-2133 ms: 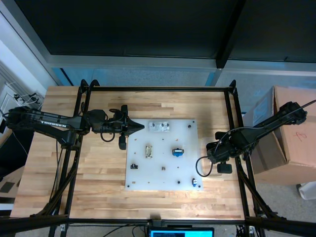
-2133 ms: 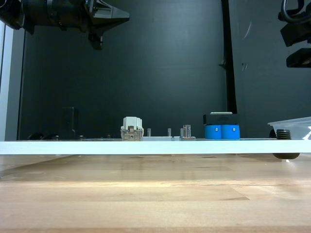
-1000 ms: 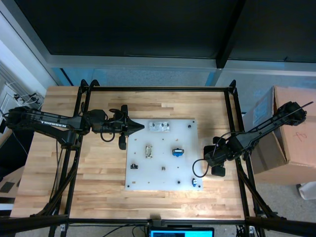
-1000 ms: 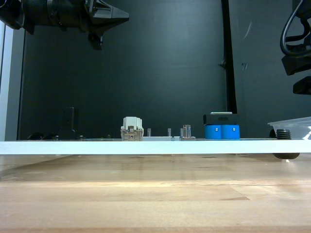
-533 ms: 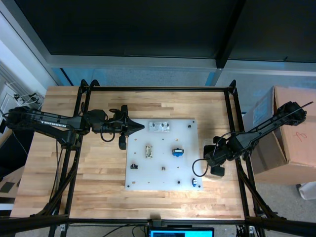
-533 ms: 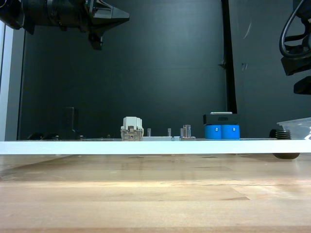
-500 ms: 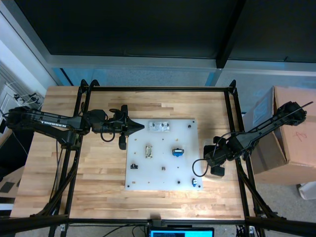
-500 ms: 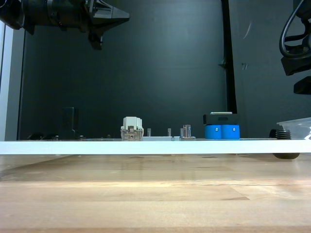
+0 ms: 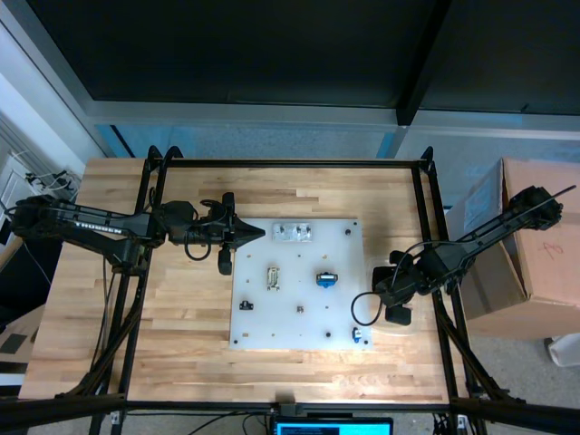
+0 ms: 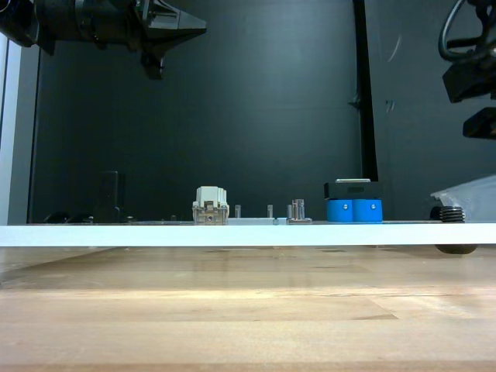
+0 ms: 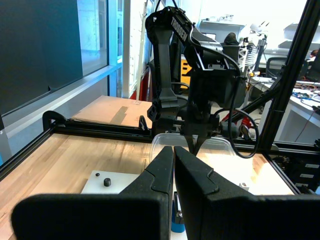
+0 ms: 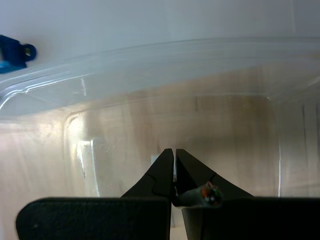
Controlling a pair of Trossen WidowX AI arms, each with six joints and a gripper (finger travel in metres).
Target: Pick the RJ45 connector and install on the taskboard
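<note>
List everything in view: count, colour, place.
task board: one, white, centre of the table.
blue fixture: one, blue, on the board's right half.
beige housing: one, beige, on the board's left half.
tray: one, clear, right of the board.
cardboard box: one, brown, beyond the table's right edge.
RJ45 connector: one, clear with cable stub, held in the right tool.
left tool: one, black, shut, raised over the board's far left corner.
right tool: one, black, shut on the RJ45 connector, over the tray.
</note>
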